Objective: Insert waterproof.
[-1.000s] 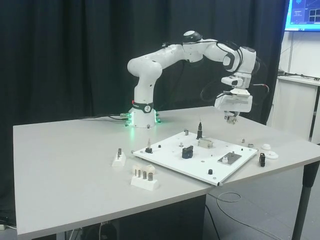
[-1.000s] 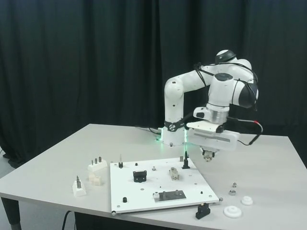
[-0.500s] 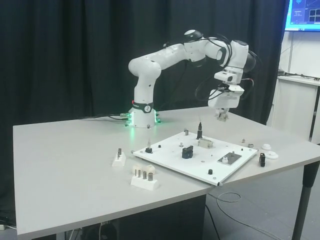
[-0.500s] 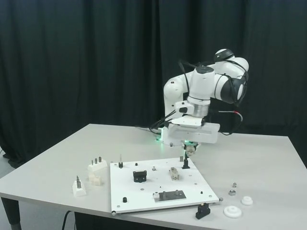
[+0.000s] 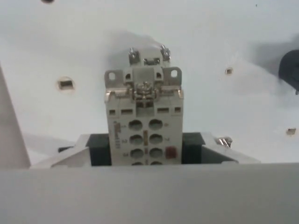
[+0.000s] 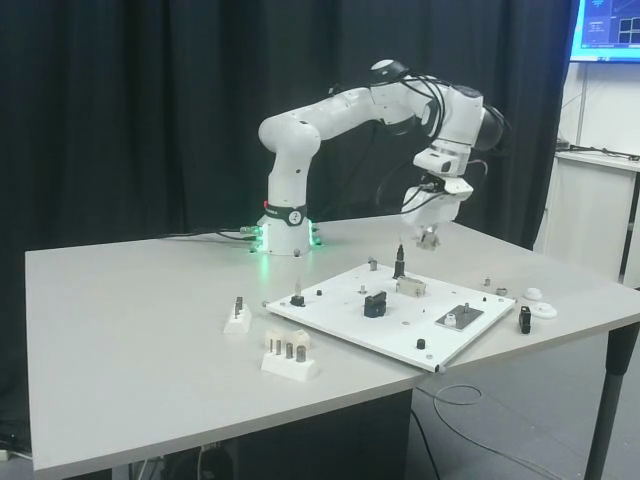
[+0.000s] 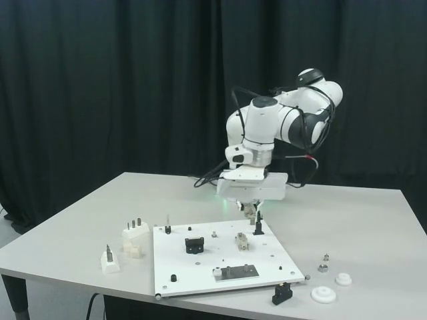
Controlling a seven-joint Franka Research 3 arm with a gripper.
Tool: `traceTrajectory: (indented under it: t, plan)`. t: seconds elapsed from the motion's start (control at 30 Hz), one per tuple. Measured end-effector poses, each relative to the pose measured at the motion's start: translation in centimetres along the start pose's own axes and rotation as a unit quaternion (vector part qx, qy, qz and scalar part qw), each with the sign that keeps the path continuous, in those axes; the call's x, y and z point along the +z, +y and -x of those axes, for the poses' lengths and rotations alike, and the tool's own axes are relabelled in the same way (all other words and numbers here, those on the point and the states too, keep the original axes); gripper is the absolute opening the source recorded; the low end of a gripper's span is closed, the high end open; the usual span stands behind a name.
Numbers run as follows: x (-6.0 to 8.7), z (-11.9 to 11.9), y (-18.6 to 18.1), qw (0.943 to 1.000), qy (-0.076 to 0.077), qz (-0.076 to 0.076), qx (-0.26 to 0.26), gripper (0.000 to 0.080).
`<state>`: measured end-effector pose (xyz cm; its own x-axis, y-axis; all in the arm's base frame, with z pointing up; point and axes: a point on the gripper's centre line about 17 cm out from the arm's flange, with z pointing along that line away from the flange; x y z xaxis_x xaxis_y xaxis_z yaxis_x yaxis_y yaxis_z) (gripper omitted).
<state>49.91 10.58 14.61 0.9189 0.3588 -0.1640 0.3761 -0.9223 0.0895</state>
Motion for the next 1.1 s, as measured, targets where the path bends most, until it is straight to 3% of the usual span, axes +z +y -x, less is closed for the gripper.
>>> traceTrajectory:
  t: [0.33,0.47,0.8,1.1]
  plan:
    - [2.3,1.1,1.0,0.9998,-0.008,0.001,-0.018,0.0310]
    - [3.2,1.1,1.2,0.9999,0.002,0.003,-0.016,0.0310]
    - [4.6,0.9,1.0,0.9990,0.042,0.001,-0.014,0.0310]
    - [5.6,1.3,0.4,0.9981,0.052,-0.002,-0.033,0.0310]
